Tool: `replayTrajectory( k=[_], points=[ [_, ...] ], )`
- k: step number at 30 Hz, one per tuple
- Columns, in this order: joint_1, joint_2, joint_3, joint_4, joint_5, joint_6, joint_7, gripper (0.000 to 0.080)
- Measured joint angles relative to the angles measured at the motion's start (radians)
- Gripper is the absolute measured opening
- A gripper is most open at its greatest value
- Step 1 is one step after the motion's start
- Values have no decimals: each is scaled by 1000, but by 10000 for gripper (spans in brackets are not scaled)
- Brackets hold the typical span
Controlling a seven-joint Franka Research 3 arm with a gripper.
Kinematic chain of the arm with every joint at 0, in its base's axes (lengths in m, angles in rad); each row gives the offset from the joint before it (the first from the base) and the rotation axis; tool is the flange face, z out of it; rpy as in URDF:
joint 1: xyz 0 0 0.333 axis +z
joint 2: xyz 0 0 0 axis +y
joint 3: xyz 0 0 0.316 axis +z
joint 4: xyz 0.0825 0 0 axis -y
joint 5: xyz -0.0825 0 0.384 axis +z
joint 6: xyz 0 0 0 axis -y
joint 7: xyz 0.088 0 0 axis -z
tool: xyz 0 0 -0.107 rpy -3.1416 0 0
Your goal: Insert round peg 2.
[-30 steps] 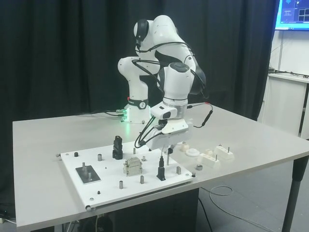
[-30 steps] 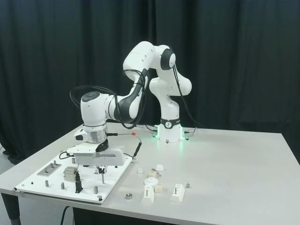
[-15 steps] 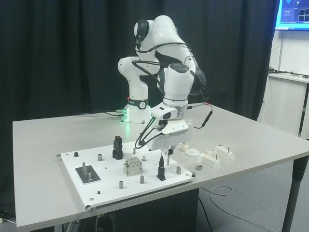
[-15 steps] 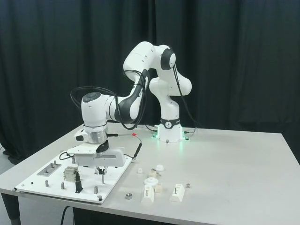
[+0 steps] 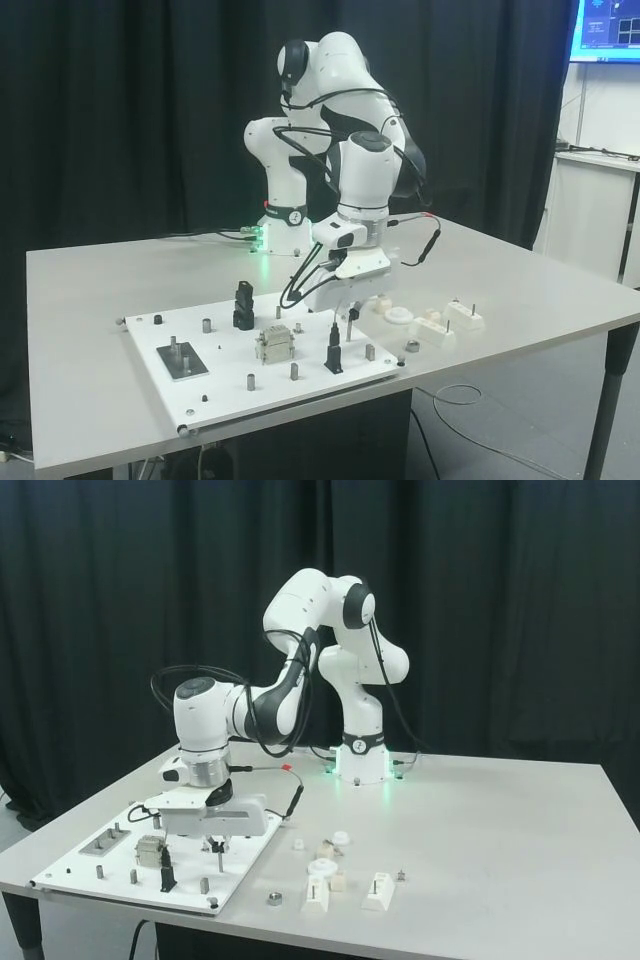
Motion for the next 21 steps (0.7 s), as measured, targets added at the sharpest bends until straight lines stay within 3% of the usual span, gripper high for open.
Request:
replayTrajectory(
  k=[21],
  points=[
    [1,-1,-5,-12,5,9,-9,53]
  ],
)
